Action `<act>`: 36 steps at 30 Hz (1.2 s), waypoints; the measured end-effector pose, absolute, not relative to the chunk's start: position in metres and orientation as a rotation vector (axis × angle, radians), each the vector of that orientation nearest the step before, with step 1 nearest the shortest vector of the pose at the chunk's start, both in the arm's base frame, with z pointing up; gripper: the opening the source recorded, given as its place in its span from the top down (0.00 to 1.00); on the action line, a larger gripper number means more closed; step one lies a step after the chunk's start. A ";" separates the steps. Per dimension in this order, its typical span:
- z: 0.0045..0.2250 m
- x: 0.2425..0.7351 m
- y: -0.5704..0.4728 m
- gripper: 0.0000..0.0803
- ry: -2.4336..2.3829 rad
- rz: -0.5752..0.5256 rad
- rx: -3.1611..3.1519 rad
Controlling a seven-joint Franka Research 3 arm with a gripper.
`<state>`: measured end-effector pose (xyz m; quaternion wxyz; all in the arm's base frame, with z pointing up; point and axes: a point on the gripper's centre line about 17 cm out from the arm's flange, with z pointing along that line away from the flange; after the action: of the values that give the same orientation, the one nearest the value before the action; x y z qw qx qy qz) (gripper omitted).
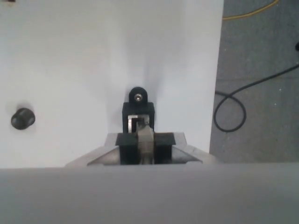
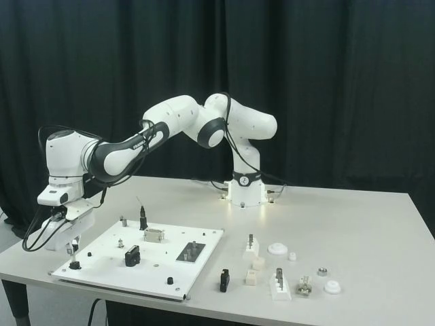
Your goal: Insert Ethernet.
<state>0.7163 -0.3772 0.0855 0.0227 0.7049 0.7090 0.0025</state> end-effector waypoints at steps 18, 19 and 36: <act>0.083 0.715 -0.377 0.92 2.197 0.007 2.187; 0.082 0.715 -0.377 0.92 2.198 0.007 2.186; 0.077 0.714 -0.378 0.92 2.216 0.013 2.175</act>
<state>0.7137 -0.3780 0.0768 0.0182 0.7004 0.7135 0.0043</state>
